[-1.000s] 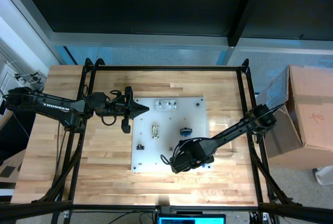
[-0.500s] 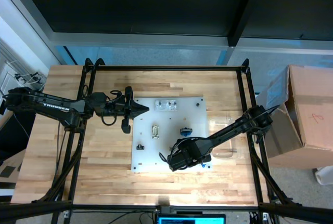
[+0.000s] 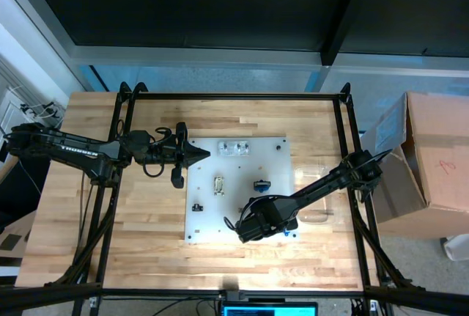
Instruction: Unfasten the M12 nut and place it in the container
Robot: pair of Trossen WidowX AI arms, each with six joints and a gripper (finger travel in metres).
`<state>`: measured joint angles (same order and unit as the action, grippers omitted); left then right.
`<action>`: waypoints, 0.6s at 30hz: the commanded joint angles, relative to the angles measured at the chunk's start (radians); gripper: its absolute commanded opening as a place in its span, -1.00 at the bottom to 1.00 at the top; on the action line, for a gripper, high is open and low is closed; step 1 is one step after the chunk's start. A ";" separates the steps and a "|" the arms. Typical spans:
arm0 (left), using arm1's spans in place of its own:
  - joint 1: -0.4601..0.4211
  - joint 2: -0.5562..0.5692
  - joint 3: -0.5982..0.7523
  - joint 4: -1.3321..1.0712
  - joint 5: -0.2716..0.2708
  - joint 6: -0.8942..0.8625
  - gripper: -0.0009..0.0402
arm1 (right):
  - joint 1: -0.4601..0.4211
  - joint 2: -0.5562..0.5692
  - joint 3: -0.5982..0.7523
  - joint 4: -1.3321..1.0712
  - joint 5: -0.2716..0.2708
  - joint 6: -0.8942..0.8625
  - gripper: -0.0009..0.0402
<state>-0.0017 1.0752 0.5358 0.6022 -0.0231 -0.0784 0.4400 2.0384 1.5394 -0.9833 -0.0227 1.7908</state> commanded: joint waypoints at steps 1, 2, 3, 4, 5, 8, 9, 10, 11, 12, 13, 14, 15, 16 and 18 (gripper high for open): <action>0.000 0.000 0.000 0.001 0.000 0.000 -0.96 | 0.000 0.000 0.000 0.001 0.000 -0.005 -0.55; 0.000 0.000 0.000 0.000 0.000 0.000 -0.96 | 0.000 0.000 0.000 0.001 0.000 -0.009 -0.59; 0.000 0.000 0.000 0.001 0.000 0.000 -0.96 | 0.000 0.000 0.000 0.001 -0.001 -0.011 -0.63; 0.000 0.000 0.000 0.000 0.000 0.000 -0.96 | 0.000 0.000 0.000 0.001 -0.001 -0.015 -0.67; 0.000 0.000 0.000 0.000 0.000 0.000 -0.96 | 0.000 0.000 0.000 0.001 -0.003 -0.021 -0.70; 0.000 0.000 0.000 0.000 0.000 0.000 -0.96 | 0.000 -0.001 0.000 0.002 -0.005 -0.056 -0.78; 0.000 0.000 0.000 0.000 0.000 0.000 -0.96 | 0.000 -0.001 0.000 0.002 -0.005 -0.082 -0.80; 0.000 0.000 0.000 0.000 0.000 0.000 -0.96 | 0.000 -0.001 0.000 0.003 -0.004 -0.119 -0.82; 0.000 0.000 0.000 0.000 0.000 0.000 -0.96 | 0.000 -0.001 0.000 0.003 -0.005 -0.165 -0.83; 0.000 0.000 0.000 0.000 0.000 0.000 -0.96 | 0.000 -0.001 0.000 0.004 -0.004 -0.222 -0.84; 0.000 0.000 0.000 0.000 0.000 0.000 -0.96 | 0.000 -0.001 0.000 0.006 -0.004 -0.286 -0.85; 0.000 0.000 0.000 0.000 0.000 0.000 -0.96 | 0.000 -0.001 0.000 0.006 -0.005 -0.359 -0.86; 0.000 0.000 0.000 0.000 0.000 0.000 -0.96 | 0.001 -0.001 0.000 0.006 -0.005 -0.435 -0.87; 0.000 0.000 0.000 0.000 0.000 0.000 -0.96 | 0.001 -0.001 0.000 0.006 -0.005 -0.513 -0.87; 0.000 0.000 0.000 0.000 0.000 0.000 -0.96 | 0.001 -0.002 0.000 0.005 -0.005 -0.652 -0.87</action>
